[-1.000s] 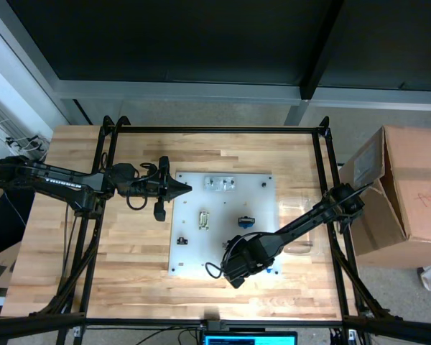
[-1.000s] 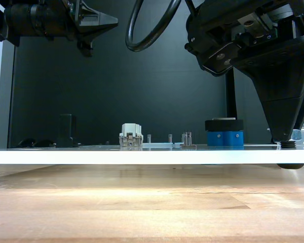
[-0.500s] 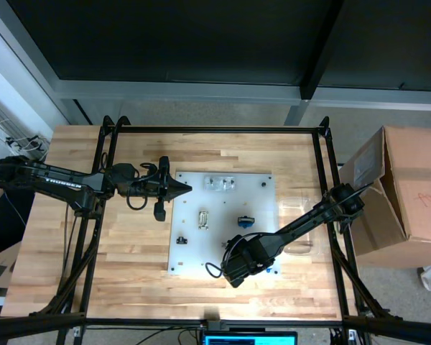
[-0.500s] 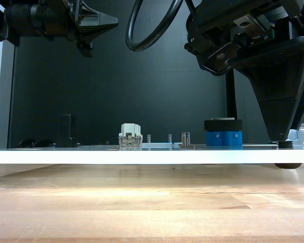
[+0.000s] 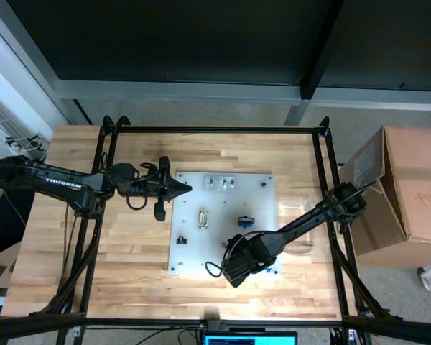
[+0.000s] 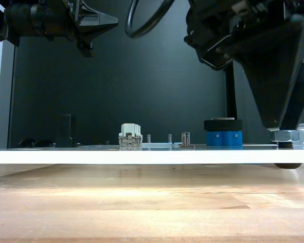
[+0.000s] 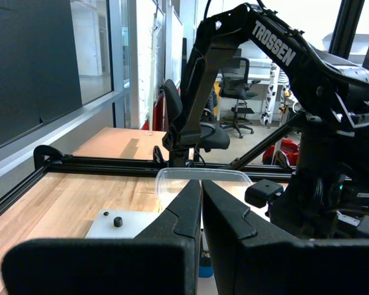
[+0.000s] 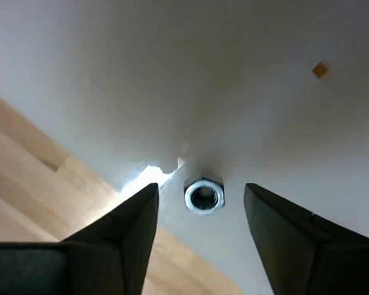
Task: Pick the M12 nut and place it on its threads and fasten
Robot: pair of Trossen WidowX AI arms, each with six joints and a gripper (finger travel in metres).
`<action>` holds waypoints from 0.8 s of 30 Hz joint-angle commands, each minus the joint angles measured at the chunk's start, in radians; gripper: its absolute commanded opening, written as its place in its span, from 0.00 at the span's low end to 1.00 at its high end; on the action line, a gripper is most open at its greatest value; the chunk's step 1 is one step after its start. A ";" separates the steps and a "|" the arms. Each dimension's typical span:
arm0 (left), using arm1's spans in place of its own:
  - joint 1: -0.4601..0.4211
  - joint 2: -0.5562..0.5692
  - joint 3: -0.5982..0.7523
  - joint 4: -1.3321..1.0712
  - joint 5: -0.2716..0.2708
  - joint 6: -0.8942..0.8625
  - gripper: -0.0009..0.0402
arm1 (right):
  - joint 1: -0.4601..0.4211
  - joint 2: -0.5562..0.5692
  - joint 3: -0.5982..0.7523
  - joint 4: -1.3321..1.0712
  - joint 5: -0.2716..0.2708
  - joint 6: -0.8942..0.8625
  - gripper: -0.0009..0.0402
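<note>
Since a second earlier the right gripper [image 6: 279, 123] had lifted off the M12 nut [image 6: 283, 135], which had been hidden behind its tips and now showed bare.

In the high view the left gripper [image 5: 182, 188] hung over the far left edge of the white board [image 5: 194, 251]. The right gripper [image 5: 261, 264] pointed down at the board's near right edge and covered the nut there.

In the low view the nut sat on its stud [image 6: 285, 145], with what seemed a few black ribs showing under it, and the right gripper's tips were just above it.

In the left wrist view the left gripper [image 7: 201, 184] had its fingers pressed together, holding nothing, with the clear tray [image 7: 172, 178] beyond.

In the right wrist view the right gripper [image 8: 201, 187] was spread wide, a finger [image 8: 132, 224] on each side of the nut [image 8: 204, 195] and touching neither face.
</note>
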 commanded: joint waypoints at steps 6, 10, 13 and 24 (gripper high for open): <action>0.000 0.000 0.000 0.000 0.000 0.000 0.02 | 0.001 -0.055 0.001 -0.013 0.005 -0.310 0.55; 0.000 0.000 0.000 0.000 0.000 0.000 0.02 | 0.004 -0.065 0.001 -0.074 0.063 -0.612 0.45; 0.000 0.000 0.000 0.000 0.000 0.000 0.02 | 0.007 -0.064 0.000 -0.074 0.070 -0.748 0.30; 0.000 0.000 0.000 0.000 0.000 0.000 0.02 | 0.011 -0.016 -0.005 -0.071 0.083 -0.895 0.05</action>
